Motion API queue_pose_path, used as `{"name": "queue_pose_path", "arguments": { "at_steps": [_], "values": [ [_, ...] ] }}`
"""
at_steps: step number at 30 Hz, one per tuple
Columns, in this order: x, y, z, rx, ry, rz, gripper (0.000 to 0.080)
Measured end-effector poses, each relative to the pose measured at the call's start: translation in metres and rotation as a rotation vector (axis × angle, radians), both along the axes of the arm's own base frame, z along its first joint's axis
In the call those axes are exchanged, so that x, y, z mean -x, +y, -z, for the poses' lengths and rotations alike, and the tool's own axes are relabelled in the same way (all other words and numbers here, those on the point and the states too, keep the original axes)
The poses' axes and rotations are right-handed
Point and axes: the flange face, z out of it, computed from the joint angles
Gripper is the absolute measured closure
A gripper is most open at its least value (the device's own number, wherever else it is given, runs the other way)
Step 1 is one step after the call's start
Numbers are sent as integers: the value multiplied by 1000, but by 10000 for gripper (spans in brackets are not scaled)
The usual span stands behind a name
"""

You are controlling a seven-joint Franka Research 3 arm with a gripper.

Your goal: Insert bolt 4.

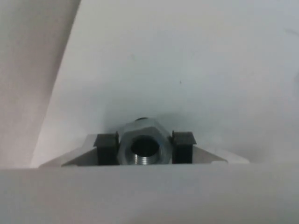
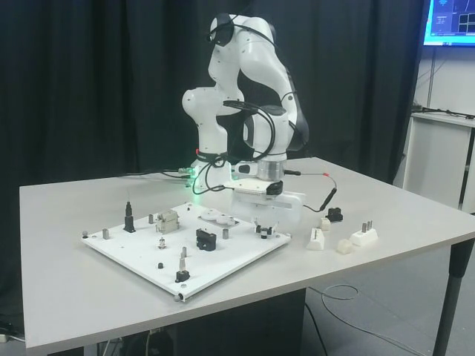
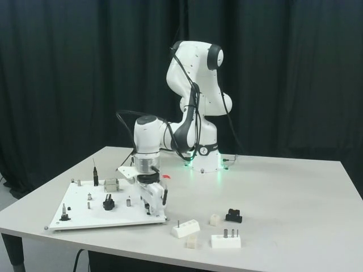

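In the wrist view a grey hex metal part with a threaded bore, the bolt (image 1: 144, 145), sits between my two black finger pads (image 1: 106, 147). My gripper (image 1: 144, 149) is shut on it, just above the white assembly board (image 1: 187, 70). From the room views the gripper (image 2: 263, 227) (image 3: 148, 205) points straight down over the board's (image 2: 223, 267) (image 3: 85, 222) corner nearest the loose white blocks. The bolt itself is hidden by the hand in both room views. Whether its tip touches the board cannot be told.
On the board stand a black knob (image 2: 205, 239), a tall black post (image 2: 129, 219), a grey connector (image 2: 169, 221) and several small pegs. Beside the board lie white holder blocks (image 2: 364, 236) (image 3: 185, 228) and a black piece (image 2: 334, 214) (image 3: 233, 215).
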Motion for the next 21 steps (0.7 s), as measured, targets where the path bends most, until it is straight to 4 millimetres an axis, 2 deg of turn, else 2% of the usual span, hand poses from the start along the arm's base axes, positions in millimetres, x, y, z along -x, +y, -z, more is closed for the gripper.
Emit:
{"name": "queue_pose_path", "arguments": {
  "at_steps": [21],
  "values": [
    [-3,-1,0,-9,8,284,560]
  ]
}}
